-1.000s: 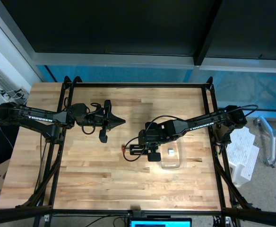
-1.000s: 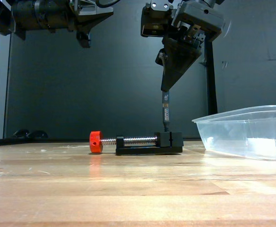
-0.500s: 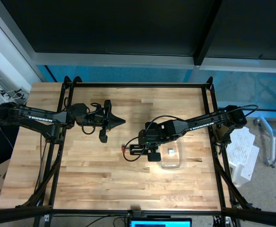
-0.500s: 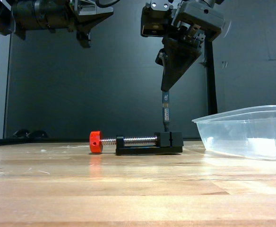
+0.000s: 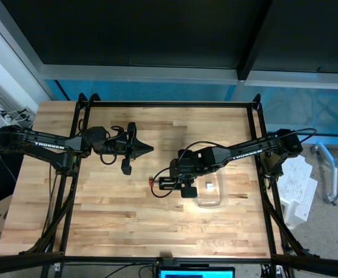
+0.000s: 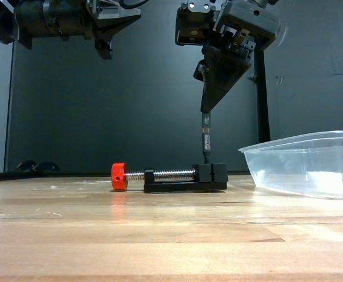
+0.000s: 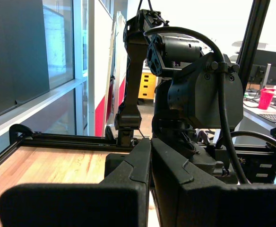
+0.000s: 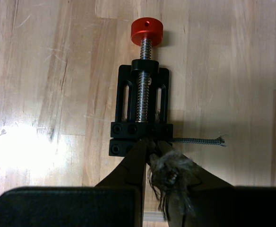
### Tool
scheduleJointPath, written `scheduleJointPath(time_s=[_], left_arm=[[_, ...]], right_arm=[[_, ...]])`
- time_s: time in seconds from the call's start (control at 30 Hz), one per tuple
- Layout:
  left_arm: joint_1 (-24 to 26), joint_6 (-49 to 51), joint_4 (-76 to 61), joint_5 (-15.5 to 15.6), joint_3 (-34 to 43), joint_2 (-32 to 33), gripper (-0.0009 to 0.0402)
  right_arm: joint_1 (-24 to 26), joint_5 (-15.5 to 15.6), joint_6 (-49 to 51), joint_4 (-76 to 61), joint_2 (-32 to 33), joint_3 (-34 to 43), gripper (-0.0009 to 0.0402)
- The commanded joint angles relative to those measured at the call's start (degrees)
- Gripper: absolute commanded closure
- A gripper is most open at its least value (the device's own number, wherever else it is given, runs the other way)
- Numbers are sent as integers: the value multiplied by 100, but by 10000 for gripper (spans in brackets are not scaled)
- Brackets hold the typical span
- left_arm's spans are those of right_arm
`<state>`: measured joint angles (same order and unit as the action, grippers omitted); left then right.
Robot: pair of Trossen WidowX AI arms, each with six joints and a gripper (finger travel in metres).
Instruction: Pick the usb-c connector and install on the hub
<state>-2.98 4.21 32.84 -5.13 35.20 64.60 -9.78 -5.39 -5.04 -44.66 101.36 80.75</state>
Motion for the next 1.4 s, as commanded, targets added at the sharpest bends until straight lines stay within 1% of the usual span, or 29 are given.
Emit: scheduleJointPath(time_s=[0.03,0.2,0.33,0.87,1.4], left_arm=[[0,-4,2,0,0,0,393],[0,-2,2,0,0,0,393],[-2,-2,2,0,0,0,393],[-2,-2,2,0,0,0,393],[-2,-2,2,0,0,0,393]], right_arm=[[0,-7,2,9,-11,7,393],[2,-22,4,11,-11,2,393],[2,-105,13,15,-11,-22,393],[-2,0,-2,35,-11,-48,393],[0,-15,15,44,-11,-52,393]])
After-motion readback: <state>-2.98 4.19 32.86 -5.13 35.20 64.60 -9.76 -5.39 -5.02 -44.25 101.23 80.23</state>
